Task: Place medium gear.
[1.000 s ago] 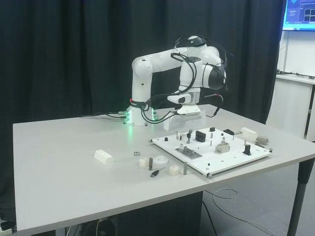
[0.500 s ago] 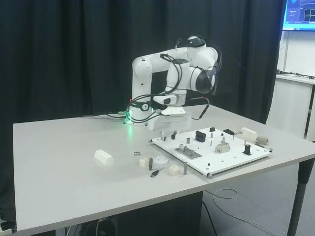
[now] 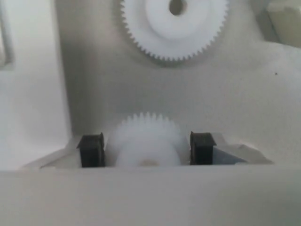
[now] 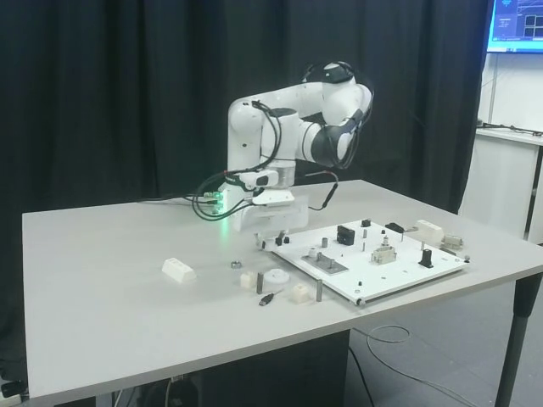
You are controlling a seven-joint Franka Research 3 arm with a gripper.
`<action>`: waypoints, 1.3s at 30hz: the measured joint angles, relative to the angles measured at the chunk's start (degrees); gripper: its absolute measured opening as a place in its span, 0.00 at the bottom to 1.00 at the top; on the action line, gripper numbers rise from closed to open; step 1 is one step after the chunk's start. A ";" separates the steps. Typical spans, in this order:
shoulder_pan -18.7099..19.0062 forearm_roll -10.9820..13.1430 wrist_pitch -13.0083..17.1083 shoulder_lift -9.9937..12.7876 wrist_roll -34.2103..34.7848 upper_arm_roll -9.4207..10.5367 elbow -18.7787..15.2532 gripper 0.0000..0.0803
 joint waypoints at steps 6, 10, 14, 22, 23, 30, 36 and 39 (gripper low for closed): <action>-1.28 2.55 0.30 0.43 -2.69 1.07 -0.82 0.49; -2.13 3.85 0.76 0.66 -3.58 1.97 -0.86 0.49; -2.76 4.78 1.54 0.67 -4.26 2.91 -0.85 0.49; -3.32 5.88 2.15 0.82 -5.05 4.02 -0.84 0.49; -3.35 5.94 2.16 0.83 -5.06 4.07 -0.83 0.49; -3.42 6.26 2.17 0.83 -5.37 4.21 -0.74 0.73; -3.57 6.26 2.19 0.84 -5.38 4.21 -0.44 0.73; -3.69 6.26 2.24 0.84 -5.38 4.16 -0.21 0.98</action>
